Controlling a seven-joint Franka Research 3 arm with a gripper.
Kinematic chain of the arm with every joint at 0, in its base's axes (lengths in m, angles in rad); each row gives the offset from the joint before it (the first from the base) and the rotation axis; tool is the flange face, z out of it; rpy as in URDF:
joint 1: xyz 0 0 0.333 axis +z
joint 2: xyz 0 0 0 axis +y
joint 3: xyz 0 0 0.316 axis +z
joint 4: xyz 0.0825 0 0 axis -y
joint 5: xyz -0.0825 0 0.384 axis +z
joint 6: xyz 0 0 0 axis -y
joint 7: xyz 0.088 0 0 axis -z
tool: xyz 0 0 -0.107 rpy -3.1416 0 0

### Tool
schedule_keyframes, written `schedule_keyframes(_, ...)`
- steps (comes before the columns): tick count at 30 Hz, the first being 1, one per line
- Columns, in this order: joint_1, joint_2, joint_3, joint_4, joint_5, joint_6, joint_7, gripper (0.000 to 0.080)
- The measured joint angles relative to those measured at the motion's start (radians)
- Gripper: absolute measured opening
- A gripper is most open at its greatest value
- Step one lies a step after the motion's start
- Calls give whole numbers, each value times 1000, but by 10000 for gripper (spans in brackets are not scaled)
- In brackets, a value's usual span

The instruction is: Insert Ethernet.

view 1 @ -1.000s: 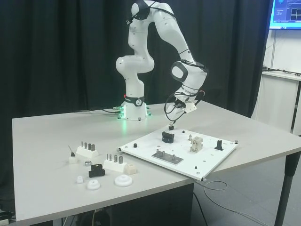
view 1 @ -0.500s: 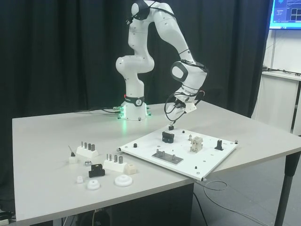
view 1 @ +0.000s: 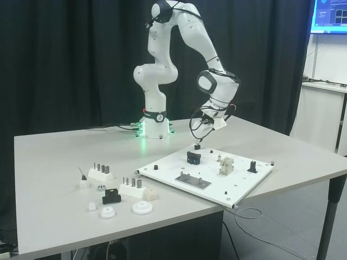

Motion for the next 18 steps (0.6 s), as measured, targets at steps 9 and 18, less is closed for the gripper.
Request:
schedule_keyframes(9,0,-4,1,8,0,-18,0,88)
schedule_keyframes(18,1,-10,2,8,0,-23,0,88)
